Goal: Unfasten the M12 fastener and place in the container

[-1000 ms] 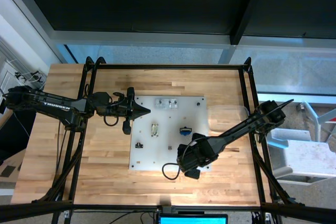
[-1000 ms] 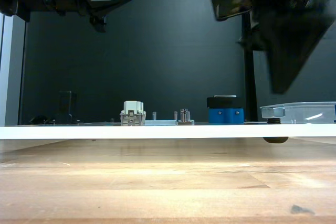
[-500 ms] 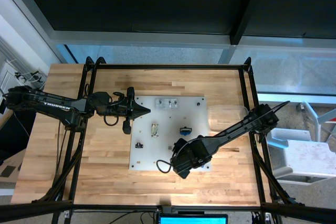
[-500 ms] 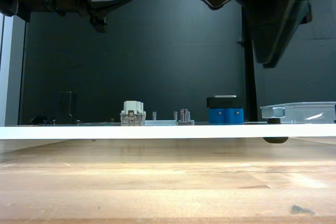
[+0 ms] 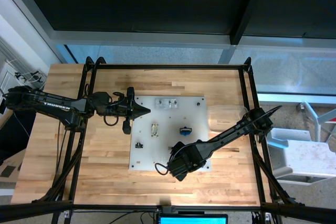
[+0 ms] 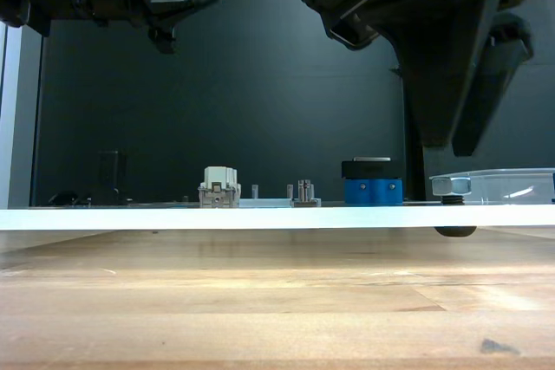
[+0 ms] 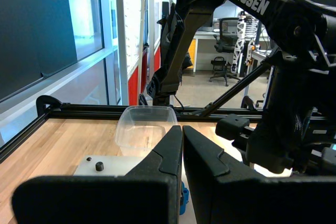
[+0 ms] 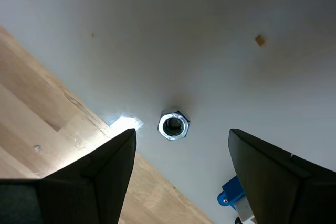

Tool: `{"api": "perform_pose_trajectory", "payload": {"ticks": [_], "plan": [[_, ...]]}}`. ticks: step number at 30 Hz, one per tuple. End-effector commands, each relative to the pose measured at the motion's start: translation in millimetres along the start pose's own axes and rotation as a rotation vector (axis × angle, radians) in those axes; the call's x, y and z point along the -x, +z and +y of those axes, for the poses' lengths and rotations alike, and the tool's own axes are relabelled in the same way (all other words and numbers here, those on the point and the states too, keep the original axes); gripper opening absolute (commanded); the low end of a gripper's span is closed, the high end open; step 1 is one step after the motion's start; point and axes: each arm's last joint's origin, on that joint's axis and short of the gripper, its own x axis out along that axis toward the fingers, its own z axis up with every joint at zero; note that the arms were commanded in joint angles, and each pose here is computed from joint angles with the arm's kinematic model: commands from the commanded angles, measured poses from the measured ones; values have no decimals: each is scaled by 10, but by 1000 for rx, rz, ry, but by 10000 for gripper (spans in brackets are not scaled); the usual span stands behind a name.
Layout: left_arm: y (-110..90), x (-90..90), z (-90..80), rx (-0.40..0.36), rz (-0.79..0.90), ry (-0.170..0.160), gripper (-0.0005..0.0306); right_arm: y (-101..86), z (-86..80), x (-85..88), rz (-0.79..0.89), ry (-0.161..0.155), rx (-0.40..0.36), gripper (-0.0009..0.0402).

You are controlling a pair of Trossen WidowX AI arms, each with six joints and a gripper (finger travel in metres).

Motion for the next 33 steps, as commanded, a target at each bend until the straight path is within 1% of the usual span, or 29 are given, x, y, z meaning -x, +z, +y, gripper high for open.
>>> {"api": "perform_pose_trajectory", "payload": {"ticks": [1, 3, 6, 8, 10, 14, 23, 27, 33], "plan": [[0, 0, 0, 0, 0, 0, 0, -22, -20, -66, 34, 0, -26, 247], [0, 0, 0, 0, 0, 0, 0, -22, -23, -95, 30, 2, -49, 247], [0, 0, 1, 0, 0, 0, 0, -22, -18, -119, 24, 12, -55, 247], [0, 0, 0, 0, 0, 0, 0, -16, -18, -132, 8, 12, -56, 247], [0, 0, 1, 0, 0, 0, 0, -9, -8, -181, 10, 6, -56, 247], [0, 0, 1, 0, 0, 0, 0, -6, 16, -249, 19, 5, -43, 247], [0, 0, 0, 0, 0, 0, 0, 17, 9, -248, 14, 6, -49, 243], [0, 0, 1, 0, 0, 0, 0, 21, 10, -248, 13, 8, -50, 208], [0, 0, 0, 0, 0, 0, 0, 24, 9, -247, 17, 10, -51, 133]]}}
